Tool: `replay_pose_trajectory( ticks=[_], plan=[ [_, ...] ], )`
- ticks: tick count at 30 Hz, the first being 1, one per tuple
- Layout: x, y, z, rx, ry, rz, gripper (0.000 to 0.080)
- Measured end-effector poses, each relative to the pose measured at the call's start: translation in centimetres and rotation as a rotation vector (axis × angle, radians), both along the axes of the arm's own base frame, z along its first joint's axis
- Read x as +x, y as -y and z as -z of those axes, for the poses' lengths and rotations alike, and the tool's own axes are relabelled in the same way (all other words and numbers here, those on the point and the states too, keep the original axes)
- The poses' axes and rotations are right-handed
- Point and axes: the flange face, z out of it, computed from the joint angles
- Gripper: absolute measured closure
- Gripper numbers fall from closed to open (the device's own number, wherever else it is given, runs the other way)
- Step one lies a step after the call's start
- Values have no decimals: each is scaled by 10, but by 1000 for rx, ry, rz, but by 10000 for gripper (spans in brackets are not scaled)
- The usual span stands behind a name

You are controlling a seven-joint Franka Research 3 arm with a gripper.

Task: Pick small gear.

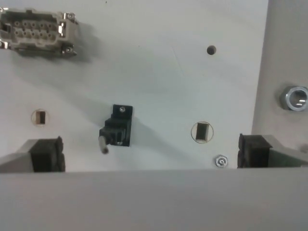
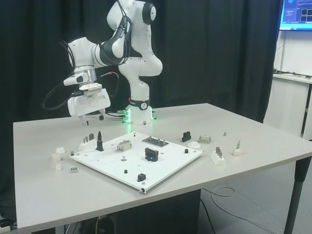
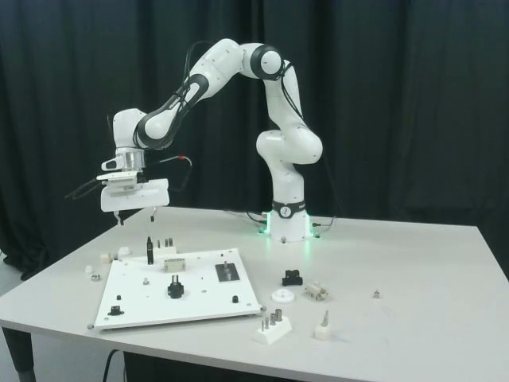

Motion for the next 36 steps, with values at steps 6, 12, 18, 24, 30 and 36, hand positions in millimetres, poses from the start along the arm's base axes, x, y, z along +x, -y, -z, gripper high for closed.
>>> replay_pose_trajectory(
  ticks=[6, 12, 18, 24, 30, 36],
  plan=[
    [1, 3, -4, -10, -9, -6, 3],
    [3, 6, -10, -25, -18, -24, 3],
    [5, 14, -19, -64, -33, -49, 3],
    [9, 29, -28, -108, -46, -62, 3],
    [17, 49, -32, -137, -48, -43, 3],
    [29, 69, -31, -157, -45, -4, 3]
  ],
)
